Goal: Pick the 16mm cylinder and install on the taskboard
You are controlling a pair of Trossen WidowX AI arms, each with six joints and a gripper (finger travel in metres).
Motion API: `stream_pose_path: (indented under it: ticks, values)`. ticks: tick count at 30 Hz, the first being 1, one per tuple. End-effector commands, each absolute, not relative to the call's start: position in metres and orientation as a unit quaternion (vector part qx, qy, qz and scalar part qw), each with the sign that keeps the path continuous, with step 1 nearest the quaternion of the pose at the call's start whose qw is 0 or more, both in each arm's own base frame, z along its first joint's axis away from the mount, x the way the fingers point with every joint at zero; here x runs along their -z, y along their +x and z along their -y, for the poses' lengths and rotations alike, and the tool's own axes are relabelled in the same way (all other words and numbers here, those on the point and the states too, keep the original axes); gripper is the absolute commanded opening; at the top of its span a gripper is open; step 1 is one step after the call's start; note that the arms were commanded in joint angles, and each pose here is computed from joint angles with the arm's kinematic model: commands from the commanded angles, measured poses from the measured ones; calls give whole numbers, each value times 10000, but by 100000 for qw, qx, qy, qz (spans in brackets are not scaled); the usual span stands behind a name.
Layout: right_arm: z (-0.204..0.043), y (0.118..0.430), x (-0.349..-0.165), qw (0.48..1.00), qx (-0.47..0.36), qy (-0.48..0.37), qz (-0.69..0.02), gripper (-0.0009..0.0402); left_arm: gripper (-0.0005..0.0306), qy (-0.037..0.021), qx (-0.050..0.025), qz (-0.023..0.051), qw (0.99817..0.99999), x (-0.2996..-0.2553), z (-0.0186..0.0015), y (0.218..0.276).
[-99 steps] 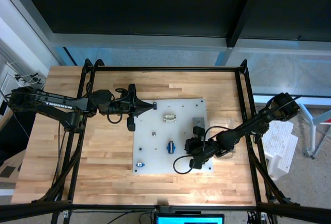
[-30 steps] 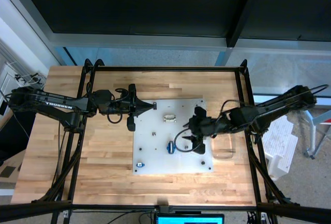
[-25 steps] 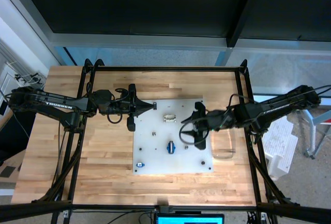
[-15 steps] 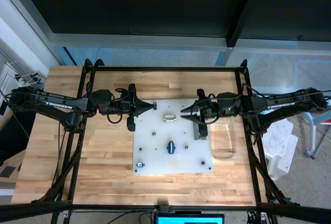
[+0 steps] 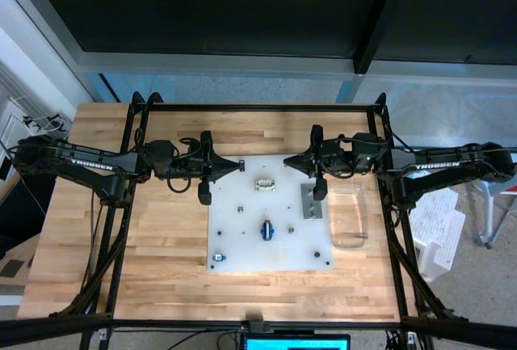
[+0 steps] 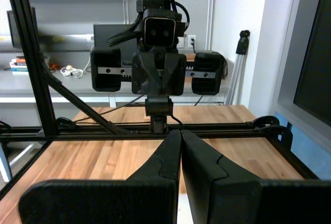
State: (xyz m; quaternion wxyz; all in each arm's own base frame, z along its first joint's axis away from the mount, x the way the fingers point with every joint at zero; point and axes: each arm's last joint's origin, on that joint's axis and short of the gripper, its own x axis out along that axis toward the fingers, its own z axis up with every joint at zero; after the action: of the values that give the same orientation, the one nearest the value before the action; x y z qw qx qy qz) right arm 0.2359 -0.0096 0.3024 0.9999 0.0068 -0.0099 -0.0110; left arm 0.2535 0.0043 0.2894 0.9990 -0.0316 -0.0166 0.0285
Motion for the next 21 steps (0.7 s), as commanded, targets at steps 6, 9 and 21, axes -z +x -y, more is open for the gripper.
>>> stream_pose_path:
  ticks: [6,9,21]
  values:
    - [96,2348,-2965,99961,1141,2365,933,0,0,-3144,-2847,1701,99896,-2895,-44,2535]
    - [96,2348,-2960,99963,1166,2372,705,0,0,-3143,-2848,1663,99896,-2894,-44,2535]
    - [96,2346,-2964,99963,1164,2312,800,0,0,-3143,-2848,1663,99896,-2894,-44,2535]
